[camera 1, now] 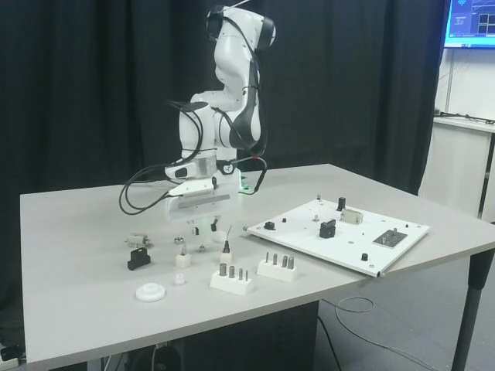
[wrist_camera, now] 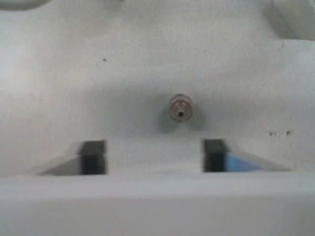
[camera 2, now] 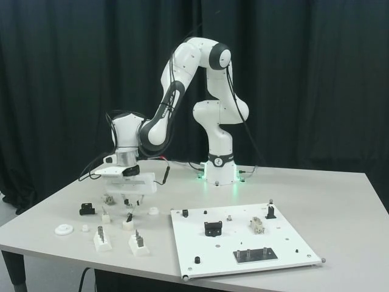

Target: Pick BNC.

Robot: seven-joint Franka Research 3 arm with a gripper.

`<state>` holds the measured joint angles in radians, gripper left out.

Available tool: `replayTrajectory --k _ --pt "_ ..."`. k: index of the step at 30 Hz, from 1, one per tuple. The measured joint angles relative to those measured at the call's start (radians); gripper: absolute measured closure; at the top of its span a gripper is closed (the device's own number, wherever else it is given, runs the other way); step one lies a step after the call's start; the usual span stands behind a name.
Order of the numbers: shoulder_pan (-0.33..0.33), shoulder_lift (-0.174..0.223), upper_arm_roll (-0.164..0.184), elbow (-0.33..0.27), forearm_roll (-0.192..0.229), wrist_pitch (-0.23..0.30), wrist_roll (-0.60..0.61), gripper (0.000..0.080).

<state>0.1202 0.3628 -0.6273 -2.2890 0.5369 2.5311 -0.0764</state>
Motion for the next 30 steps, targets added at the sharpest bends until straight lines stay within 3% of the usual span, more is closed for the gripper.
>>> replayTrajectory --k 5,6,14,15,30 --pt "0.002 -0.012 -0.004 0.001 -0.014 -0.017 0.023 0.0420" --pt "0.003 -0.014 -0.005 0.001 -0.019 -0.019 0.026 0.0137" --pt "0.012 -0.021 -0.008 0.012 -0.048 -0.023 0.047 0.0137" --pt "0.013 -0.021 -0.008 0.014 -0.051 -0.023 0.048 0.0009" --pt "0.015 0.004 -0.010 0.025 -0.065 -0.013 0.054 0.0003"
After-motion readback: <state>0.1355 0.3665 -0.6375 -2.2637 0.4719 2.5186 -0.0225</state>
